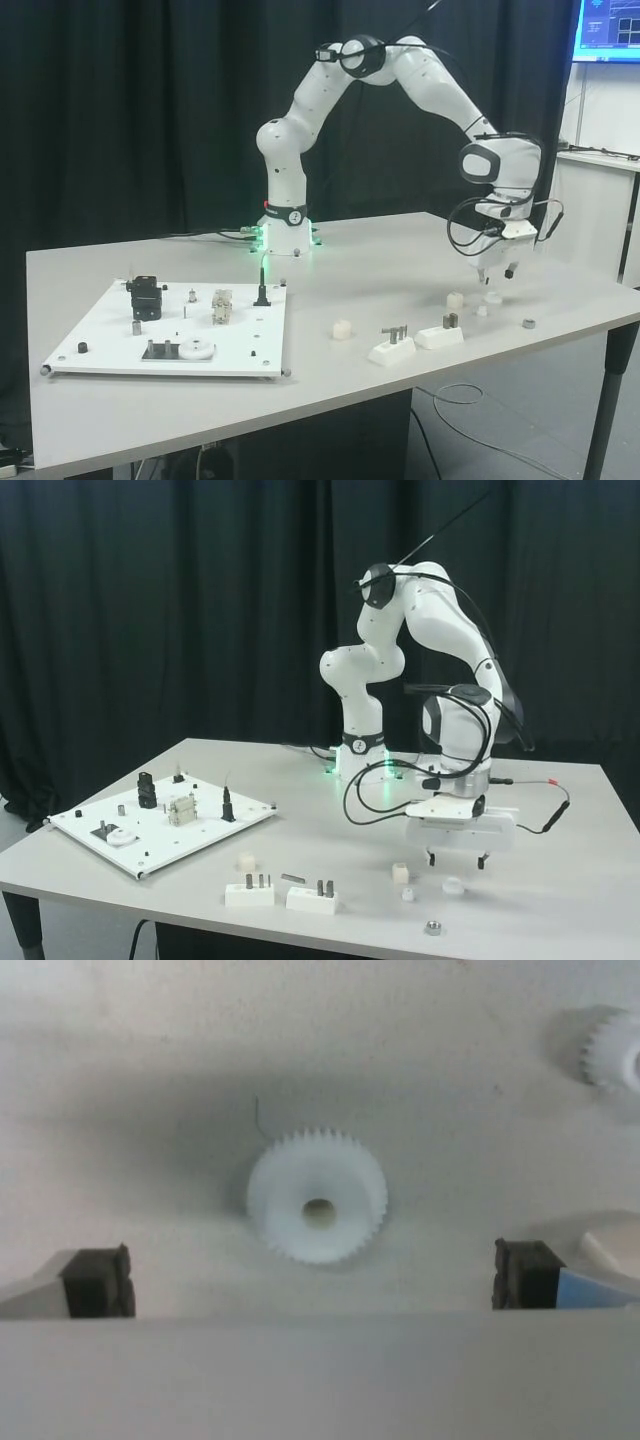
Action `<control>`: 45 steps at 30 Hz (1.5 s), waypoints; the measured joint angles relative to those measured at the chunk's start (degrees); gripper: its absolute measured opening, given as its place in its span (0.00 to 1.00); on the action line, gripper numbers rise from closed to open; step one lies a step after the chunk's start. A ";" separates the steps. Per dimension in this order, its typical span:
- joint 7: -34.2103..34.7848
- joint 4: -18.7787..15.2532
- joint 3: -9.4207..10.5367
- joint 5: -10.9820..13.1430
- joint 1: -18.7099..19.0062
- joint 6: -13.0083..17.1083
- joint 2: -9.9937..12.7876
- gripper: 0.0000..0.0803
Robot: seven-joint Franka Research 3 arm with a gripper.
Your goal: Pick medium gear.
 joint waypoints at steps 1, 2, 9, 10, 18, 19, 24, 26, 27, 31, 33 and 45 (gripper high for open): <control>0.11 0.00 0.06 0.00 0.02 0.11 0.15 1.00; 0.17 0.00 0.13 0.00 0.03 0.22 0.30 1.00; 0.80 -0.02 0.60 0.00 0.03 0.90 1.22 1.00; 0.88 -0.02 0.64 0.00 0.03 0.98 1.33 1.00; 1.15 -0.13 0.90 0.00 0.04 2.16 2.35 1.00; 1.16 -0.14 0.92 0.00 0.04 2.30 2.50 1.00; 1.21 -0.22 1.00 0.01 0.04 3.29 3.11 1.00; 1.23 -0.30 1.01 0.02 0.04 3.72 3.33 1.00; 1.24 -0.35 1.02 0.02 0.04 3.96 3.42 1.00; 1.25 -0.58 1.03 0.03 0.03 4.74 3.77 1.00; 1.26 -0.73 1.05 0.05 0.02 5.17 3.87 1.00; 1.72 -1.31 1.37 0.20 -0.05 6.71 4.37 1.00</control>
